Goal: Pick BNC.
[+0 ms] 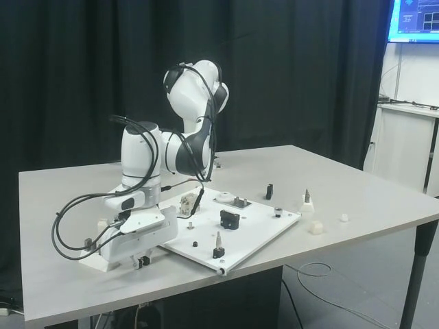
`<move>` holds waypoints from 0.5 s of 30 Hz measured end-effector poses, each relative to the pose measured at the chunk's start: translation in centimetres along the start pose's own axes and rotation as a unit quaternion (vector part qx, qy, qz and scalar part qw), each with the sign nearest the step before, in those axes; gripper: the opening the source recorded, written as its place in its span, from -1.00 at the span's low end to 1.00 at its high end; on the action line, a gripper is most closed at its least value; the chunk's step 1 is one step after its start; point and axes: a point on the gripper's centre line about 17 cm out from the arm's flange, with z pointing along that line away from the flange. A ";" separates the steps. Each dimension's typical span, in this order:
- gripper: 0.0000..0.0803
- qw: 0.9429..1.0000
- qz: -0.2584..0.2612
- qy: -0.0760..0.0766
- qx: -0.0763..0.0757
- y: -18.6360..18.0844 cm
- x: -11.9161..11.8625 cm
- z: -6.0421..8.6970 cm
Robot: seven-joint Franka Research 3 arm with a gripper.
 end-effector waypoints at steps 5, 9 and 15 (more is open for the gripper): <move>-0.69 1.000 0.000 0.000 0.000 0.0 0.0 0.0; -0.68 1.000 -0.001 0.001 -0.002 0.2 0.1 -0.3; -0.68 1.000 -0.004 -0.001 -0.002 0.3 0.3 -1.1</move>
